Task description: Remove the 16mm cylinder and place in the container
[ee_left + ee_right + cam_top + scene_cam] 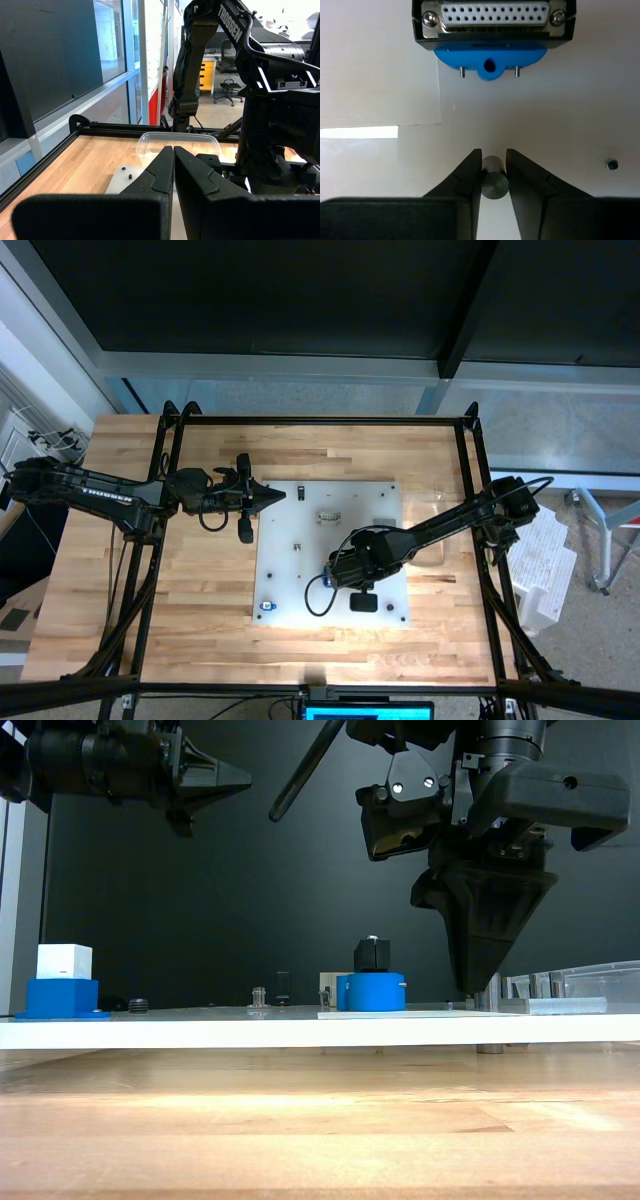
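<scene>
Right wrist view checked: found right end effector [492,159] down at the white board [380,75], pinching the 16mm cylinder [494,184], apparently not yet lifted from its seat. Judged smooth, rigid, dense, slip-prone; advise holding squarely across the round flanks and pulling straight up. Noted left end effector [173,150] pressed together, raised near the board's left edge; container [178,142] beside the board's right edge.

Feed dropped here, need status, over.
Left hand shut, parked high. Right hand shut on 16mm cylinder, low on task board. Route to container looks open.
</scene>
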